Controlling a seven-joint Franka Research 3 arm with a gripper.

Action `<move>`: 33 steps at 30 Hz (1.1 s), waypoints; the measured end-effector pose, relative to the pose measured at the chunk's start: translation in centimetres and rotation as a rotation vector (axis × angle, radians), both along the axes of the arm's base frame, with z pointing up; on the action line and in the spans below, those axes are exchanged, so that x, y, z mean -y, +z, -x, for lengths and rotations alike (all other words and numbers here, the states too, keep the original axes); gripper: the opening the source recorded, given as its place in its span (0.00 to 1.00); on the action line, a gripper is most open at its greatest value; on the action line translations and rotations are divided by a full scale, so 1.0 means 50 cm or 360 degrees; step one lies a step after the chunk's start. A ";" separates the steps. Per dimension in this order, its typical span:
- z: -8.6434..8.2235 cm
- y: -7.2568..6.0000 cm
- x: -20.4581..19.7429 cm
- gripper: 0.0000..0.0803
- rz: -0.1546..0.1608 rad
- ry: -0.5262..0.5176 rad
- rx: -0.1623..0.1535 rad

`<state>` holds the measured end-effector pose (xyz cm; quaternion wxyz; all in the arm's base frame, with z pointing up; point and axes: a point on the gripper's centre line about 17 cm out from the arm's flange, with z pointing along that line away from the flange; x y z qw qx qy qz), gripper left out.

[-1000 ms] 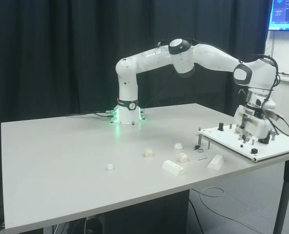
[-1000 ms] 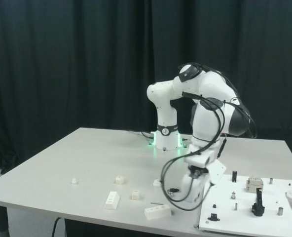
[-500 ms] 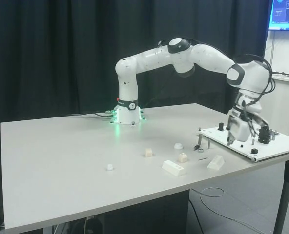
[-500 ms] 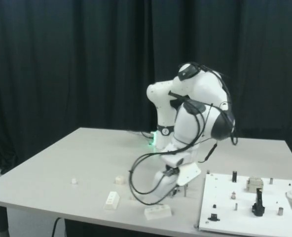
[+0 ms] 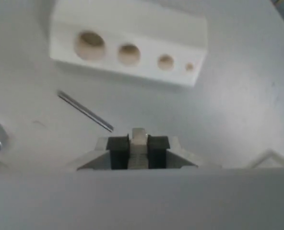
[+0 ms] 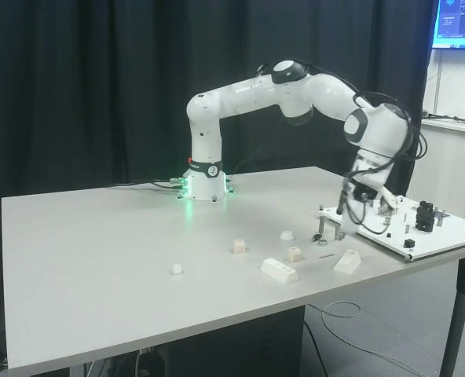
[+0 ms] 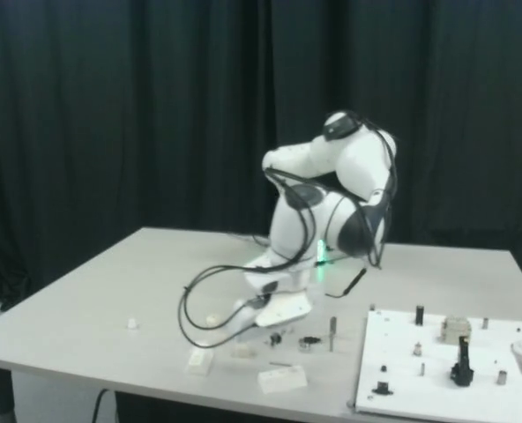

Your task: Place Ethernet.

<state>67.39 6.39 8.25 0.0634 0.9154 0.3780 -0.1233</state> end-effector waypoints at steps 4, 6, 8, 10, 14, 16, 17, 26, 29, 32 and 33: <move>0.015 -0.006 0.028 0.09 -0.0012 -0.0091 0.0030; 0.023 -0.011 0.039 0.09 -0.0015 -0.0116 0.0041; 0.031 -0.016 0.050 0.09 -0.0019 -0.0125 0.0054; 0.038 -0.021 0.058 0.09 -0.0025 -0.0126 0.0067; 0.050 -0.029 0.072 0.09 -0.0033 -0.0130 0.0098; 0.056 -0.033 0.077 0.09 -0.0038 -0.0132 0.0113; 0.058 -0.035 0.079 0.09 -0.0041 -0.0132 0.0121; 0.080 -0.052 0.087 0.09 -0.0070 -0.0113 0.0160; 0.087 -0.054 0.088 0.09 -0.0076 -0.0097 0.0163; 0.092 -0.055 0.089 0.09 -0.0076 -0.0082 0.0163; 0.093 -0.055 0.089 0.09 -0.0077 -0.0076 0.0163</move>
